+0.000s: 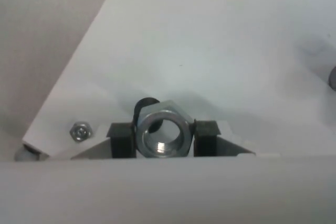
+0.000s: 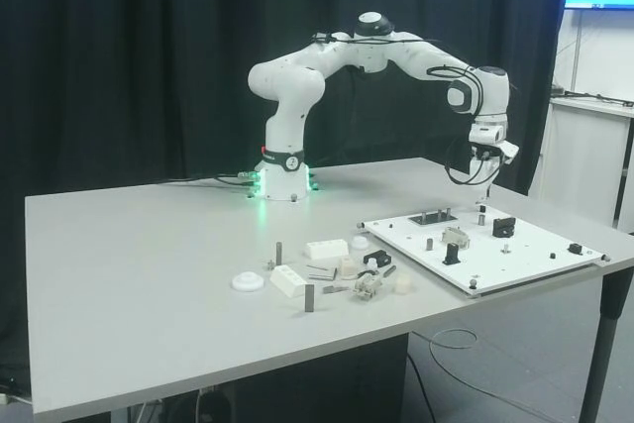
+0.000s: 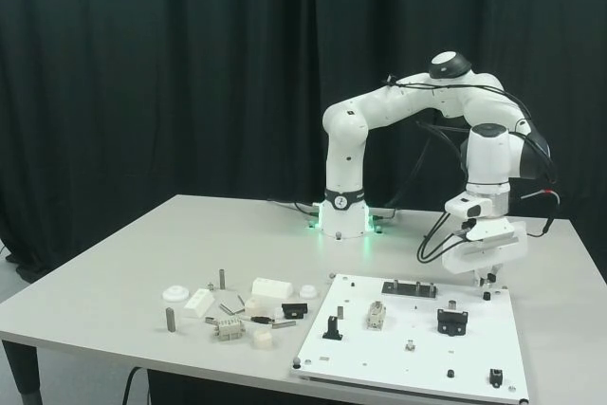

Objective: Place bolt 4.

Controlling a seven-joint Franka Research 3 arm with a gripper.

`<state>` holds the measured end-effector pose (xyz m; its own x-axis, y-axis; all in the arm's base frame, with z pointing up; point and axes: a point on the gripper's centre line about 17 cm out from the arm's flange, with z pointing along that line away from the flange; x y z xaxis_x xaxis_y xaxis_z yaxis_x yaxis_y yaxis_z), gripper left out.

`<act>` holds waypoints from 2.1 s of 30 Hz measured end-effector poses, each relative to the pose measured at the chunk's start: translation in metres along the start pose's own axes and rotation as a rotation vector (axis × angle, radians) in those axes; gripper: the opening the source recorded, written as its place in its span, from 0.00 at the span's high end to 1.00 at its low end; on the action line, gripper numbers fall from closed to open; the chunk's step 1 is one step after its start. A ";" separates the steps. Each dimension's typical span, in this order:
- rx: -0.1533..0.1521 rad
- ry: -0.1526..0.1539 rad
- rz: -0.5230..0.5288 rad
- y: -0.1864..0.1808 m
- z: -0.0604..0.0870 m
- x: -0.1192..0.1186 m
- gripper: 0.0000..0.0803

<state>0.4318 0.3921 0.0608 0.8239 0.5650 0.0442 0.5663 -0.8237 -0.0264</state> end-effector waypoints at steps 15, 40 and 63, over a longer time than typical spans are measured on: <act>-0.002 0.007 0.044 0.009 -0.004 0.003 0.70; -0.007 0.024 0.071 0.026 -0.010 0.012 0.70; -0.007 0.029 0.086 0.036 -0.012 0.017 0.70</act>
<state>0.4655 0.3714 0.0723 0.8685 0.4906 0.0705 0.4932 -0.8696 -0.0242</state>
